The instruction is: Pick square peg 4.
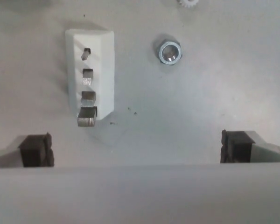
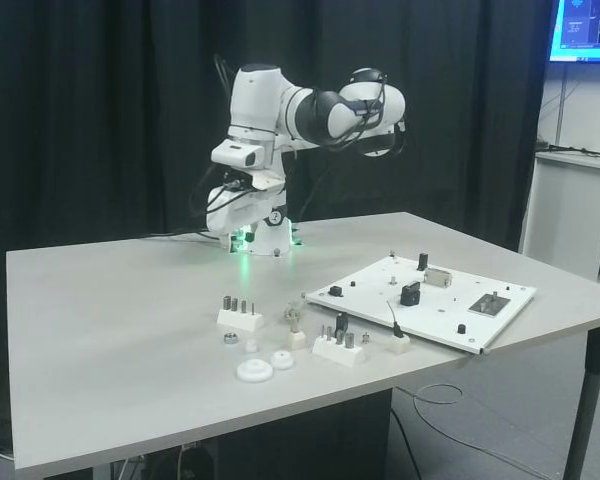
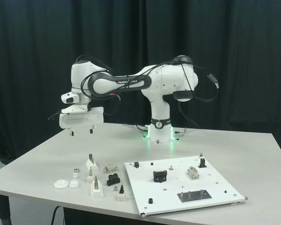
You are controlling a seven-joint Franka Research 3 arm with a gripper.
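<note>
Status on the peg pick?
Pincer open, empty, hanging high above the table. Largest peg seated in the holder, untouched. Nut beside the holder, clear of it.

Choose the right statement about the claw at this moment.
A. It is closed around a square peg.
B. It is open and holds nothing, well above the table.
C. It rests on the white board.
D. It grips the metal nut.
B: the claw hangs open and empty above the white peg holder, all four pegs still seated.
</note>
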